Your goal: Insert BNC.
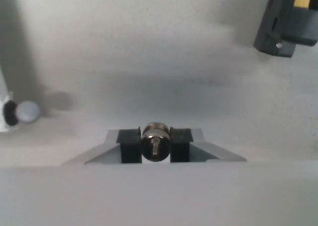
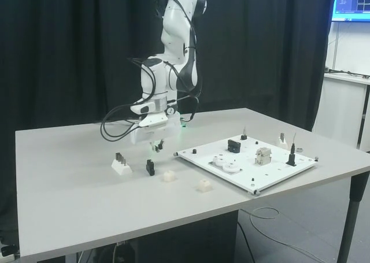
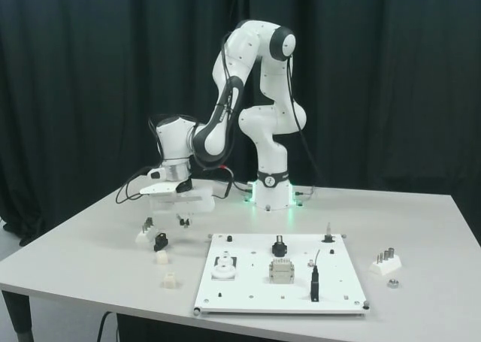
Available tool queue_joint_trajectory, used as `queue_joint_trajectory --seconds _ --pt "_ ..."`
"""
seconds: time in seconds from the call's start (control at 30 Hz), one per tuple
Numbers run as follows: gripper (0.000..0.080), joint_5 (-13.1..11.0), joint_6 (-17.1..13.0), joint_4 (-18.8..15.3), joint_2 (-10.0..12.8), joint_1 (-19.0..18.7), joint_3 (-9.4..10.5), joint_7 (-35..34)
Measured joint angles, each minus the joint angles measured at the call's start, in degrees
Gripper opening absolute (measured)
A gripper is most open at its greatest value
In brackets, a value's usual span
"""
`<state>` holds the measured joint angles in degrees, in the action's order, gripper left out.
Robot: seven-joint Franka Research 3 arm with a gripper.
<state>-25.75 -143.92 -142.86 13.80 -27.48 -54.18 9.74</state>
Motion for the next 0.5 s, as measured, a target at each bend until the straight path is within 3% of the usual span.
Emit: queue_joint_trajectory --seconds 0.5 --pt "0.0117 9.1 3.2 1.3 -4.3 -0.9 -0.16 -7.2"
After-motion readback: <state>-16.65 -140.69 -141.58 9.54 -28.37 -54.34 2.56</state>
